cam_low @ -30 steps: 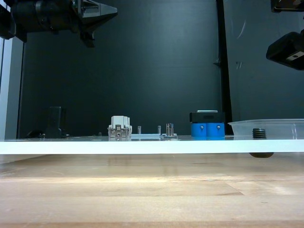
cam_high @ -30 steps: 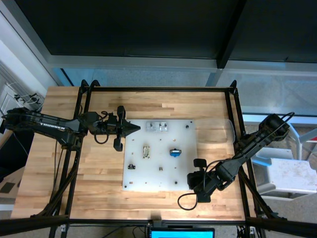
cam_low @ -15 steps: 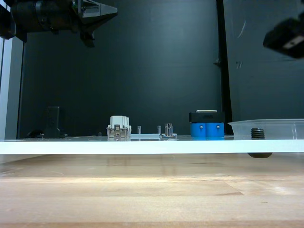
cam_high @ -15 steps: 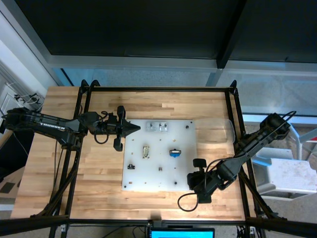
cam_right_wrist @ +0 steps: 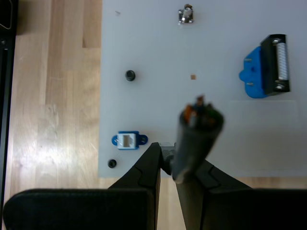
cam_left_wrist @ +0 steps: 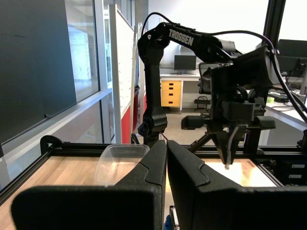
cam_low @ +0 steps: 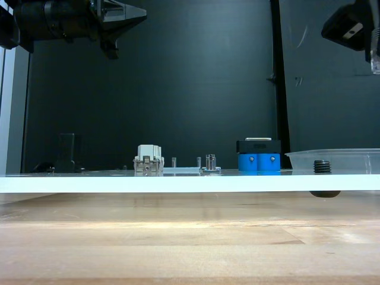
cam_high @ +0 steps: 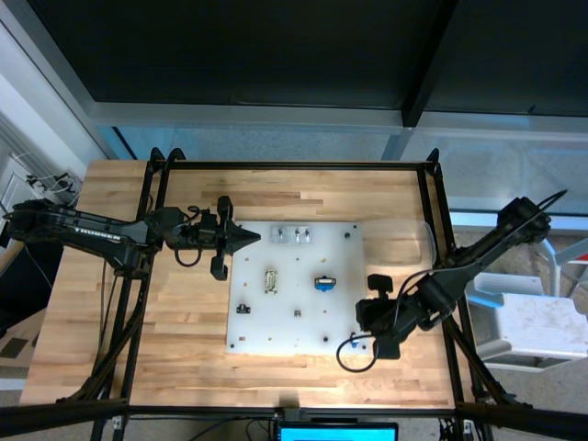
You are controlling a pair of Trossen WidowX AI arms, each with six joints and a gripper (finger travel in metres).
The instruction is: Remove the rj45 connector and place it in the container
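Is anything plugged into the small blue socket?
No: the socket is empty, the right hand holds the plug above the board, the left hand hangs over its left edge.

— Report on the rj45 connector.

— I find it off the board, pinched at the tips of the right gripper and hanging in the air over the board's near right corner. It is a small, pale, translucent plug. A short dark cable stub with cut coloured wires rises from it.

— And the container?

— It is a clear rectangular tub with rounded corners. It sits upright, mouth up, on the wooden table at the board's far right edge, well apart from the connector.
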